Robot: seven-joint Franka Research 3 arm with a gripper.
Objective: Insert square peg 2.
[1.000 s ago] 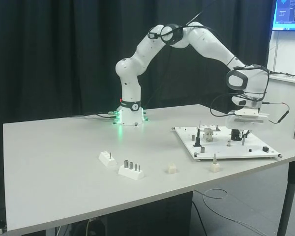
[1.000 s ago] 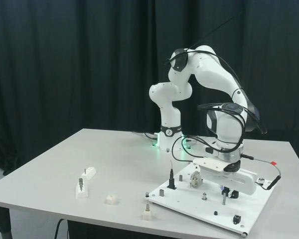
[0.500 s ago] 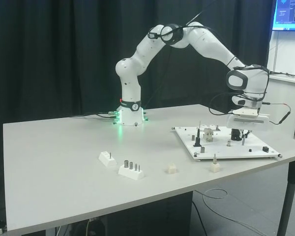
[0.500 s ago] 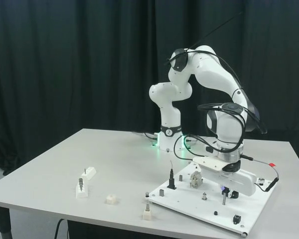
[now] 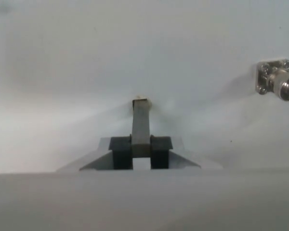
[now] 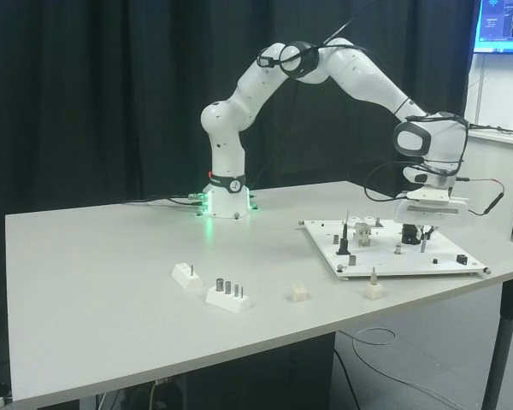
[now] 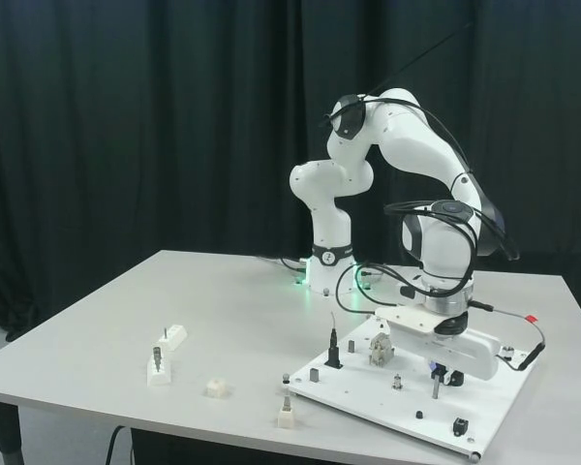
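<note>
The grey worktop (image 6: 111,273) is carrying a flat white board (image 7: 484,405), smooth and matt, and the white arm (image 6: 350,73) is reaching down over it with its rounded, glossy links. The gripper (image 5: 141,153) is hanging low above the board, and its two black fingers (image 5: 119,150) are closing narrowly on the square peg (image 5: 140,122), a slim grey bar with flat faces and sharp edges that looks like metal. In the wrist view the lower end of the peg is meeting the board at a small spot, probably the hole, but how deep it is sitting cannot be seen. The main risk seems to be jamming: if the peg is turned a little against the square hole, or is leaning, its corners may be catching the rim, and pushing may be sliding it in the fingers. A small threaded metal connector (image 5: 278,84) with a square flange is standing near, and the fingers could be brushing it if the arm drifts.
</note>
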